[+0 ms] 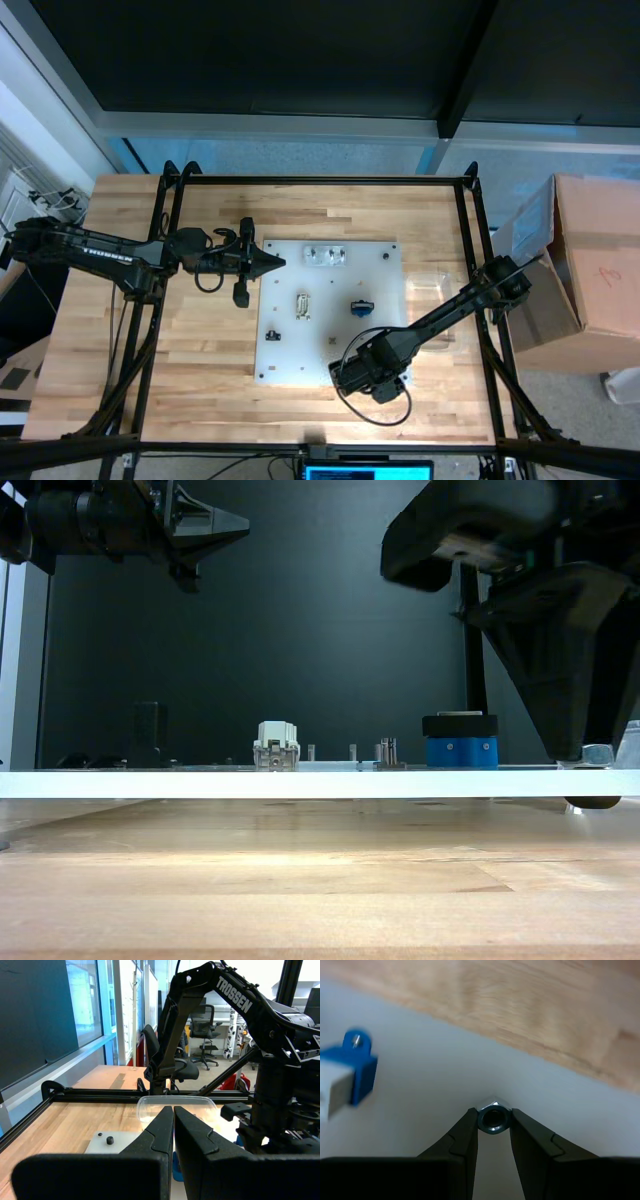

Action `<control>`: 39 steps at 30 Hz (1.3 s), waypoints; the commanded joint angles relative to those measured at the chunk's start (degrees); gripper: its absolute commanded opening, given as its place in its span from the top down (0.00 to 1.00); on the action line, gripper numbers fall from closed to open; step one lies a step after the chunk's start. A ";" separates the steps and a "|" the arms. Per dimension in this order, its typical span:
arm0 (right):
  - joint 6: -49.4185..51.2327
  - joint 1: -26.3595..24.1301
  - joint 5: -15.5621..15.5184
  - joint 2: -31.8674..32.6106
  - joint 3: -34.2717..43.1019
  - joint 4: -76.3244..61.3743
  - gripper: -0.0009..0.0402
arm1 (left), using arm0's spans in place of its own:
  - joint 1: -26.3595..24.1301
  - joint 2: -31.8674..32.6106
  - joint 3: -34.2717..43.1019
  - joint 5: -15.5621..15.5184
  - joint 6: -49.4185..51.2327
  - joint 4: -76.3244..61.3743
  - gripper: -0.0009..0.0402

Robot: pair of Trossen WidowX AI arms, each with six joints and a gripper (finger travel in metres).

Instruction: Unfasten the M12 nut and place it in the container

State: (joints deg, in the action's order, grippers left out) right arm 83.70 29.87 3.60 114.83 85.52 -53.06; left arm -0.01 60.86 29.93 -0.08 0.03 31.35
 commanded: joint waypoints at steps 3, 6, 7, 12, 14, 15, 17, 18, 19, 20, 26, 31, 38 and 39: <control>9.99 0.00 -0.17 0.02 0.02 -0.20 0.95 | 0.02 0.00 0.02 0.02 0.00 0.00 0.98; 9.81 0.02 -0.15 0.02 0.02 -0.09 0.95 | 0.00 0.00 0.02 0.02 0.00 0.02 0.98; 9.81 0.00 -0.17 0.02 0.02 -0.04 0.95 | 0.02 0.00 0.02 0.02 0.00 0.02 0.98; 9.81 0.00 -0.15 0.02 0.02 0.15 0.94 | 0.00 0.00 0.02 0.02 0.00 0.00 0.98; 9.81 0.00 -0.17 0.02 0.02 0.24 0.95 | 0.00 0.00 0.02 0.02 0.00 0.00 0.98; 9.81 0.00 -0.17 0.02 0.02 0.35 0.95 | 0.02 0.00 0.02 0.02 0.00 0.02 0.98; 9.81 0.00 -0.15 0.02 0.02 0.00 0.95 | 0.00 0.00 0.02 0.02 0.00 0.02 0.98; 9.84 0.02 -0.13 0.02 0.02 -0.39 0.95 | 0.00 0.00 0.02 0.02 0.00 0.00 0.98; 9.86 0.00 -0.13 0.02 0.02 -0.61 0.95 | 0.00 0.00 0.02 0.02 0.00 0.00 0.98; 9.84 0.00 -0.17 0.00 0.02 -0.81 0.95 | 0.02 0.00 0.02 0.02 0.00 0.02 0.98; 9.81 0.02 -0.17 -0.17 0.02 -1.95 0.90 | 0.00 0.00 0.02 0.02 0.00 0.02 0.98; 9.81 0.02 -0.13 -0.31 0.02 -1.86 0.83 | 0.00 0.00 0.02 0.02 0.00 0.00 0.98; 9.68 0.02 -0.15 -0.42 0.02 -1.68 0.71 | 0.00 0.00 0.02 0.02 0.00 0.02 0.98; 9.66 0.00 -0.15 -0.42 0.02 -1.66 0.70 | 0.00 0.00 0.02 0.02 0.00 0.02 0.98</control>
State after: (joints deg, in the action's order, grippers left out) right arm 93.36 29.87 3.44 114.52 85.56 -54.96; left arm -0.01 60.84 29.93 -0.08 0.03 31.35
